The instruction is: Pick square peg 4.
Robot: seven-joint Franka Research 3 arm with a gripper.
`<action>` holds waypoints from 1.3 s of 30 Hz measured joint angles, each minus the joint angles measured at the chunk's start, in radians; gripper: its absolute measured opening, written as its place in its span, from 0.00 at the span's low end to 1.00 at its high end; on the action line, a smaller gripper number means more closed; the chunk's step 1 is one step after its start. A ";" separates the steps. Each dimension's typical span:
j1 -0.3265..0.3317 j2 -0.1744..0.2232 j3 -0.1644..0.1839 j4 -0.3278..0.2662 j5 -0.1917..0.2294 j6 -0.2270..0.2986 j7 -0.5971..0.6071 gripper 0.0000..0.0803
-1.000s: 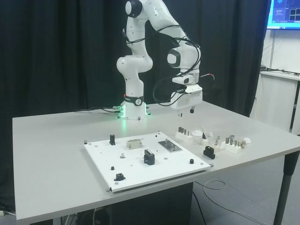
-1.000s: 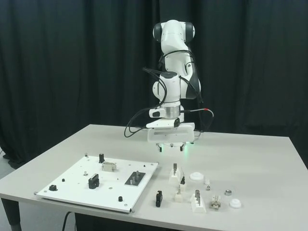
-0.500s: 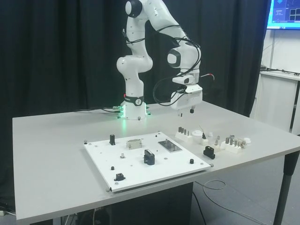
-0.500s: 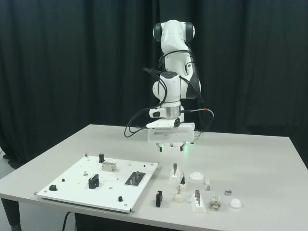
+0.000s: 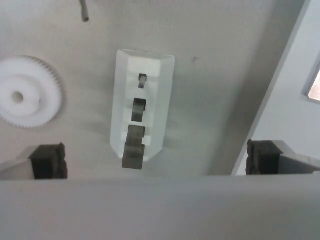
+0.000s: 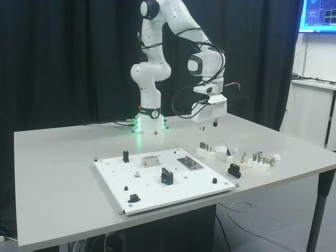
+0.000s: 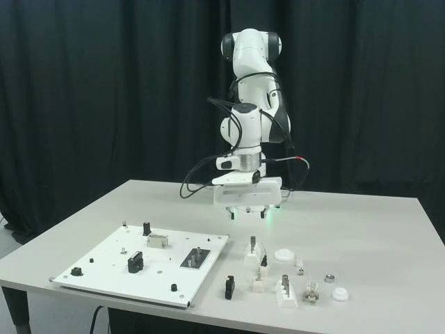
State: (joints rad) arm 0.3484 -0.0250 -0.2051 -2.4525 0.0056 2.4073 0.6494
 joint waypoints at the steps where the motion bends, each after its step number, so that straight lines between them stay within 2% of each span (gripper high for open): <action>1: 0.000 0.000 0.000 0.000 0.000 0.000 0.000 1.00; 14: 0.004 -0.001 0.003 -0.004 0.000 -0.003 -0.009 1.00; 26: 0.018 0.000 0.006 -0.038 0.000 -0.007 -0.010 1.00; 34: 0.023 0.010 0.006 -0.059 0.003 -0.006 -0.009 1.00; 39: 0.023 0.027 0.006 -0.062 0.022 -0.004 -0.007 1.00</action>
State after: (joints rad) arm 0.3714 0.0020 -0.1989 -2.5141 0.0277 2.4034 0.6426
